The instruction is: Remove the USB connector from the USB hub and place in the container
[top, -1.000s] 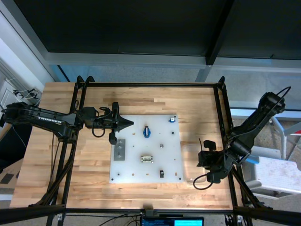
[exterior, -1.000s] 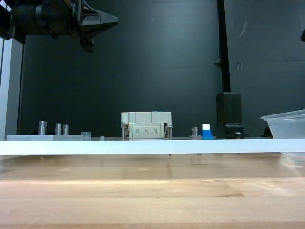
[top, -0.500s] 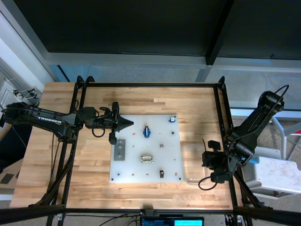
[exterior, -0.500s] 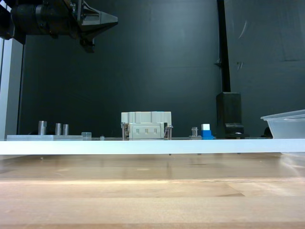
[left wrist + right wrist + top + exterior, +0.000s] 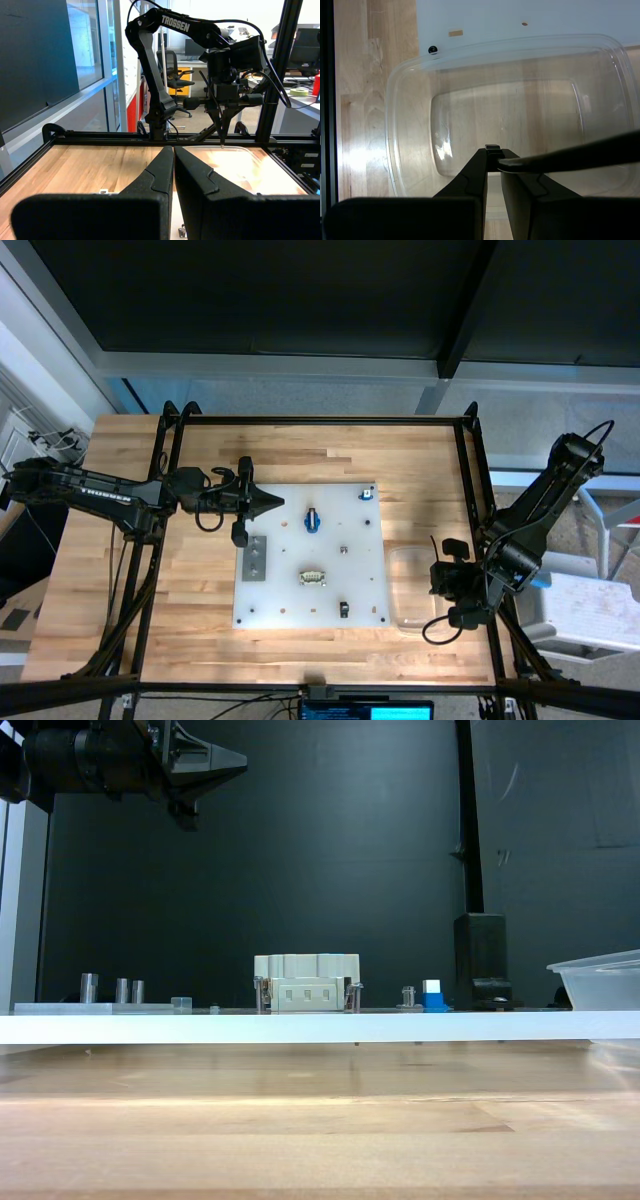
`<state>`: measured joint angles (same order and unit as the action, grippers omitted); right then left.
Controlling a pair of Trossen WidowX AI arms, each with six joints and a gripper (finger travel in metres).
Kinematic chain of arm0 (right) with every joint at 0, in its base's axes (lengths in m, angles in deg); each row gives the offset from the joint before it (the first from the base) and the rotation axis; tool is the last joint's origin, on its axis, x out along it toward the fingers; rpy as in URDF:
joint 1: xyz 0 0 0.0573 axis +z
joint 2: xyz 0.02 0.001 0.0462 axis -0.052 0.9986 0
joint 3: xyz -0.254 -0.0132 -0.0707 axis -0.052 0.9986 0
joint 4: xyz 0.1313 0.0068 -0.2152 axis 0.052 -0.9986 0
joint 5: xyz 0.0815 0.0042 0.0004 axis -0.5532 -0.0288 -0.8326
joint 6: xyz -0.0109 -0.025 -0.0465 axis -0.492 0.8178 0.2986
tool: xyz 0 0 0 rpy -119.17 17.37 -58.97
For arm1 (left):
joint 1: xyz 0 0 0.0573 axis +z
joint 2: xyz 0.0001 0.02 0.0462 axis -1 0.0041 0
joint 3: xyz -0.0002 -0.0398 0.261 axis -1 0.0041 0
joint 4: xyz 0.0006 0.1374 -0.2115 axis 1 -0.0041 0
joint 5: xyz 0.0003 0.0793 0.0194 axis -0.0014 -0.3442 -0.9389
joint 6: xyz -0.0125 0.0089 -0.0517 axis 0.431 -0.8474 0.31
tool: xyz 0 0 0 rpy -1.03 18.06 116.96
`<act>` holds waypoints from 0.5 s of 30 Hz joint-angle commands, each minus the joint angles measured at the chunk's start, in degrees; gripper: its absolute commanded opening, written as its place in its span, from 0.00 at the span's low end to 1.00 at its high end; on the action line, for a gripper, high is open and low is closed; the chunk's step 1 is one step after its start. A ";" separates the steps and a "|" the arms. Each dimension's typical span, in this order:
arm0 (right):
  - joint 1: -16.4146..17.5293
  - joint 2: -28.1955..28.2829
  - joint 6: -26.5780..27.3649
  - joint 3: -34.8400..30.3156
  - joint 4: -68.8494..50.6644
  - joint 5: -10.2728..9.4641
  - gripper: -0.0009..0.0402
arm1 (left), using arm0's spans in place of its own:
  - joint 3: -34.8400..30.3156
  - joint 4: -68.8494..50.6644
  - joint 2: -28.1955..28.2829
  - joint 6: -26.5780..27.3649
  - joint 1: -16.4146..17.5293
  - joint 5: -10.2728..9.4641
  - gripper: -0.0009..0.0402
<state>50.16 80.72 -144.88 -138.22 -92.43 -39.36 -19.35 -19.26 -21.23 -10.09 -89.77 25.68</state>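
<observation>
Notably, my right gripper (image 5: 492, 159) clamped the cable (image 5: 570, 152) over the tray (image 5: 390, 125), left gripper (image 5: 275, 502) hung shut above the board (image 5: 290, 600); I feared the cable springing out on release.

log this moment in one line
left gripper: shut, above board far-left corner | right gripper: over container, shut on USB connector | not yet released

The word TROSSEN stands in white capitals on the long black link of the left arm (image 5: 97, 495), behind the left gripper (image 5: 279, 502), which hangs closed high above the far left corner of the white board (image 5: 345, 515). TROSSEN also stands on the upper link of the right arm (image 5: 175, 22), whose right gripper (image 5: 493, 151) is clamped on the cable (image 5: 570, 155) over the tray (image 5: 410, 75). The lines on the screen (image 5: 365, 708) at the table's near edge are too small to read
</observation>
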 commanded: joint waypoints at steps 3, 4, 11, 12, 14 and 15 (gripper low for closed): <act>0.11 0.04 -0.63 -0.02 0.02 0.04 0.21 | -0.02 0.02 0.02 0.00 0.02 0.02 0.02; 0.13 0.04 -0.81 -0.02 0.02 0.00 0.24 | -0.02 0.02 0.02 0.00 0.00 0.02 0.02; 0.17 0.04 -1.75 -0.02 0.02 -0.02 0.41 | -0.02 0.02 0.02 0.00 0.02 0.02 0.02; 0.17 0.04 -1.79 -0.02 0.02 -0.02 0.42 | -0.02 0.02 0.02 0.00 0.00 0.02 0.02; 0.17 0.04 -1.84 -0.02 0.04 -0.02 0.45 | -0.02 0.02 0.02 0.00 0.00 0.02 0.02; 0.17 0.04 -1.84 -0.02 0.02 0.00 0.46 | -0.02 0.02 0.02 0.00 0.02 0.02 0.02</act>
<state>50.32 80.75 -146.70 -138.22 -92.41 -39.38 -19.35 -19.26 -21.23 -10.09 -89.77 25.68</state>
